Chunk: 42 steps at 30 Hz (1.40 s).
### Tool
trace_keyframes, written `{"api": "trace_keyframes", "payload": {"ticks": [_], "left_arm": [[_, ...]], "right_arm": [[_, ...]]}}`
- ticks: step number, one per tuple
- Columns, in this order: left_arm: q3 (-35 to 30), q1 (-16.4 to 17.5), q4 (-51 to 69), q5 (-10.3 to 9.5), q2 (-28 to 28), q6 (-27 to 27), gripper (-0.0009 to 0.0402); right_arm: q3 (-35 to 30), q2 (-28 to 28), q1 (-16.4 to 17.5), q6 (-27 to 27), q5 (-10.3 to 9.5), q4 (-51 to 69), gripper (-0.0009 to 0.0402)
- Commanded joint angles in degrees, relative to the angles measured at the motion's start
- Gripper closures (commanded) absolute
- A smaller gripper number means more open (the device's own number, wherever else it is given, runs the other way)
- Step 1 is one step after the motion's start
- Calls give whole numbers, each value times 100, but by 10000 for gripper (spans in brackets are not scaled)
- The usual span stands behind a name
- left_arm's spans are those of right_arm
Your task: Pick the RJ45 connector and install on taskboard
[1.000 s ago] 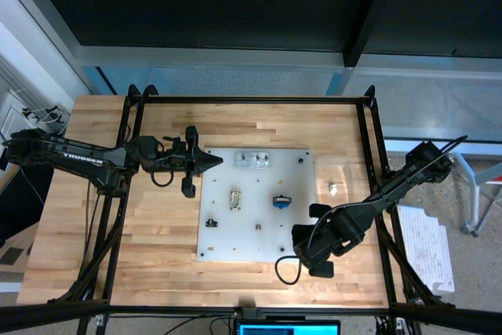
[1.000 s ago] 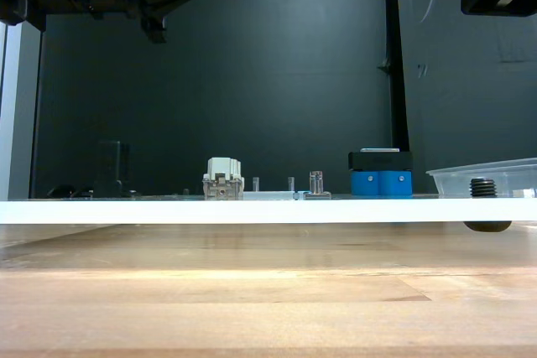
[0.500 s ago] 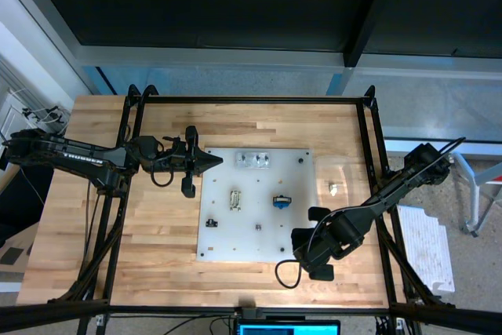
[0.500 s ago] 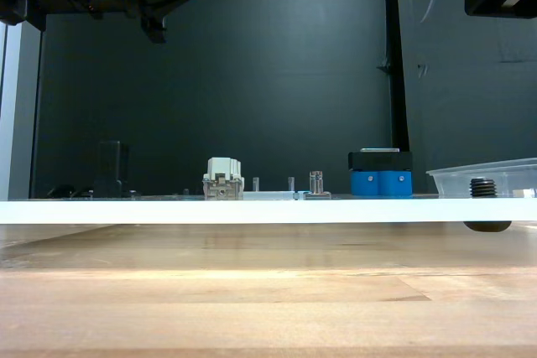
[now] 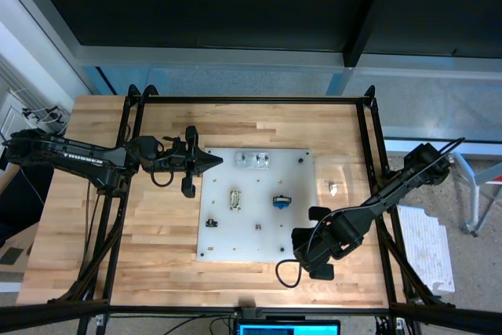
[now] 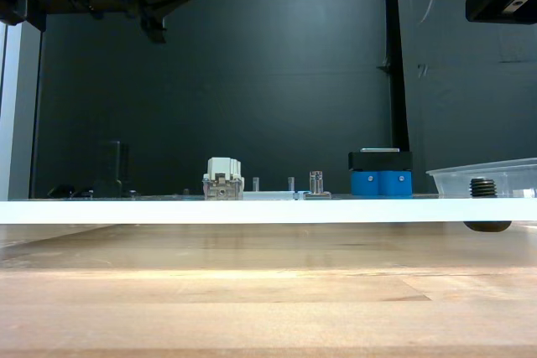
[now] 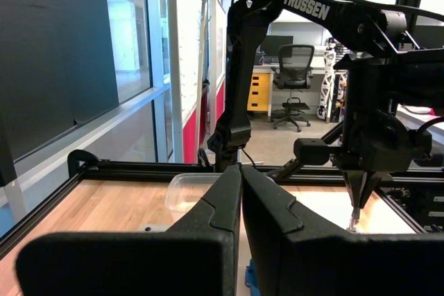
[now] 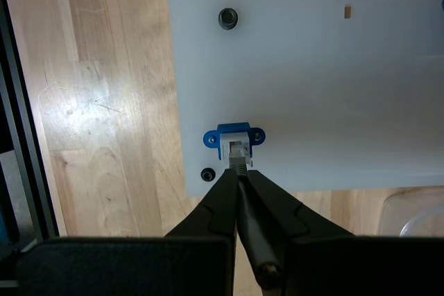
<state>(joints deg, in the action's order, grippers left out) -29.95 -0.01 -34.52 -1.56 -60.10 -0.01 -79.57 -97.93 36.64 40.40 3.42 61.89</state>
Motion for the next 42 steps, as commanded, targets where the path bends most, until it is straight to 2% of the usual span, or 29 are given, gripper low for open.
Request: {"api": "trace_keyframes", "payload": {"ticks": [1,42], "left_arm": [[0,2,0,2,-2,0,393],[0,2,0,2,0,2,393]], "right_arm": [[7,0,7,-13,2,-20,393],[37,7,9,-98,57,-79,393]]}}
